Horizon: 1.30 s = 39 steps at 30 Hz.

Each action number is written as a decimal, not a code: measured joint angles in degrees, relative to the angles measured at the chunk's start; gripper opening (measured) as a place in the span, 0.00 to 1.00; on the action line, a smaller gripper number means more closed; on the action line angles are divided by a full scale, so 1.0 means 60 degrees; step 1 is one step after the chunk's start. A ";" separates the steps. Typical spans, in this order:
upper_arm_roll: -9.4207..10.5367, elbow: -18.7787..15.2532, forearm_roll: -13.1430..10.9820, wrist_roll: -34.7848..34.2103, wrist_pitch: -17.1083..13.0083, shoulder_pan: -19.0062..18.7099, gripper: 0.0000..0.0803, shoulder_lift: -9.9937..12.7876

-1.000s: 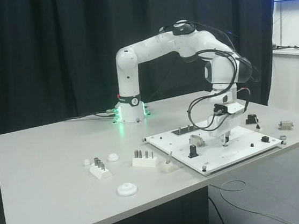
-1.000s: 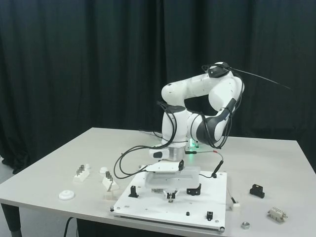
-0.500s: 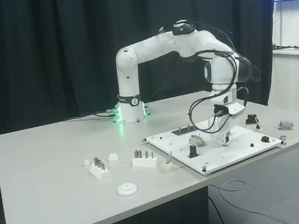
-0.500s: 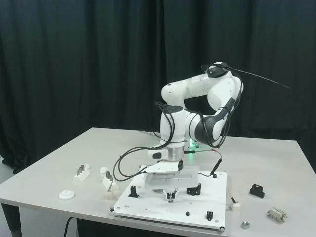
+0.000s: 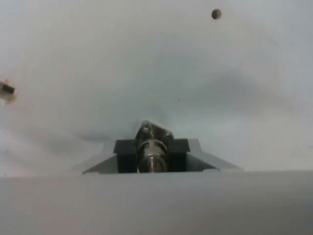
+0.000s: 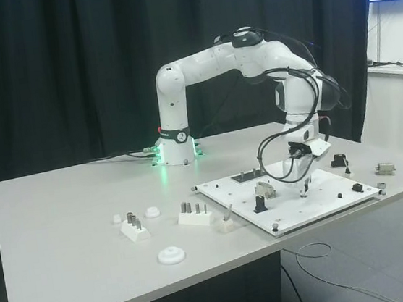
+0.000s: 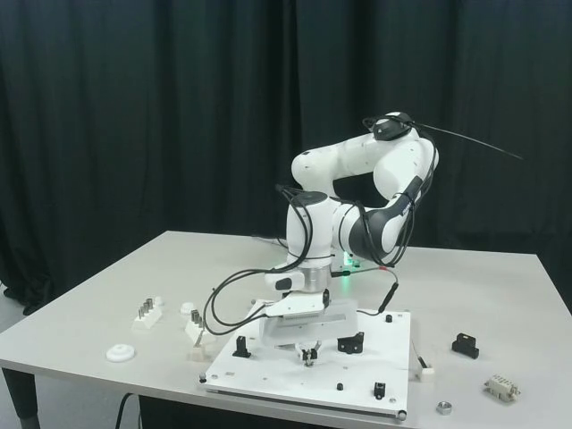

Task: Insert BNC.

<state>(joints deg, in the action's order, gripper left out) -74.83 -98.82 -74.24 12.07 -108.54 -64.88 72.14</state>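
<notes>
My gripper hangs just above the white board, near its middle in the first room view. In the second room view the gripper sits low over the board. The wrist view shows a metal BNC plug clamped between the two black fingertips, pointing down at the bare board surface. A black cable loops from the plug back beside the hand. The socket under the plug is hidden.
Black brackets stand on the board near the gripper. Left of the board lie white pin blocks and a white disc. A black part, a grey connector and a nut lie right of it.
The hand has turned about its upright axis and shifted slightly sideways over the board, the cable loop swinging with it. The plug stays held at about the same height.
</notes>
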 joint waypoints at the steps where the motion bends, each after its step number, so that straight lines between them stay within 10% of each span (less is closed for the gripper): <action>1: 0.0000 0.0000 0.0000 0.0074 0.0001 0.0000 0.15 0.0000; 39: 0.0000 0.0135 0.0108 0.3279 0.0176 0.0104 0.15 0.0012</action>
<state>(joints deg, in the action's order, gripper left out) -74.83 -98.00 -73.59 31.74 -107.48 -64.25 72.21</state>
